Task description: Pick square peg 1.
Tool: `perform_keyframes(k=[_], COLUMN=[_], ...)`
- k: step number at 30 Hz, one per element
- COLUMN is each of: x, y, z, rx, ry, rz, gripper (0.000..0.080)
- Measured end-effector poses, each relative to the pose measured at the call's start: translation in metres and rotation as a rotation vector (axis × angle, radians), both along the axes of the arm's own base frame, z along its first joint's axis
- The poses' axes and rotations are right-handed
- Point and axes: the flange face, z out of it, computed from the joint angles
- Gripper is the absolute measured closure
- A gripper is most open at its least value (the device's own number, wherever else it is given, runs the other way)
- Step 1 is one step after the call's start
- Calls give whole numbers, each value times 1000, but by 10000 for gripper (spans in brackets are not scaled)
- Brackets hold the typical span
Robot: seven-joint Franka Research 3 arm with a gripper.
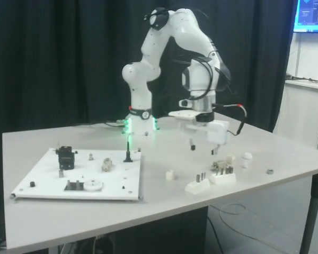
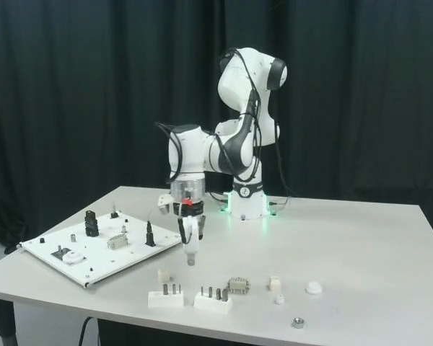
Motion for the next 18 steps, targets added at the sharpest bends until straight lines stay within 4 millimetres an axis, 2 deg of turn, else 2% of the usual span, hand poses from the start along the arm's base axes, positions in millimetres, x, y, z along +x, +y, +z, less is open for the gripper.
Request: perform_keyframes(k=[7, 18], x=[14, 34], y=[17, 35], z=[7, 2], rx=[-14, -15], ry=[-19, -2], rz=[-31, -108], gripper=[3, 3])
